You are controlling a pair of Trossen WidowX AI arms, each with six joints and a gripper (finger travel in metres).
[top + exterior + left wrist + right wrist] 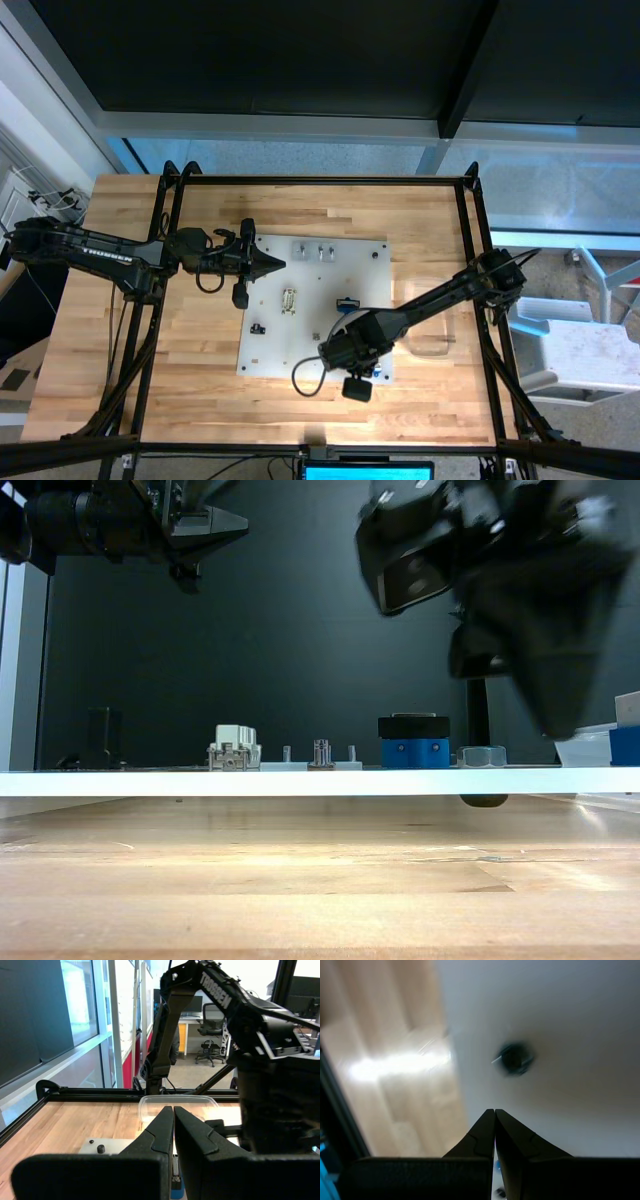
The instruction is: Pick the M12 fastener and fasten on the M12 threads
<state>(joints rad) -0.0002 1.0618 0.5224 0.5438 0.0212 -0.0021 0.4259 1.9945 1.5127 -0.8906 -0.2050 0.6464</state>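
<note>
The right gripper (494, 1111) is seen closed, its two black fingers pressed together tip to tip with nothing held between them. It is pointed down at the flat white task board (270, 345). A blurred dark round spot (515, 1057) is shown on the board beyond the tips, and the pale wooden table (150, 380) is seen past the board's edge.

In the low view this gripper is held above the board's near right part, clear of the surface. The small silver-grey metal nut (482, 756) is seen low at board level, just to the left of the fingertips and apart from them. No black ribs are shown beneath it. In the high view that spot is covered by the right arm, so it cannot be told whether the nut is on its stud.

A blue block with a black round cap (413, 745) stands just left of the nut. A clear plastic tray (432, 345) lies on the table off the board's right edge.

The left gripper (173, 1108) is likewise closed and empty, its fingers meeting at the tips. It is held level and high above the board's far left edge, well apart from the nut.
</note>
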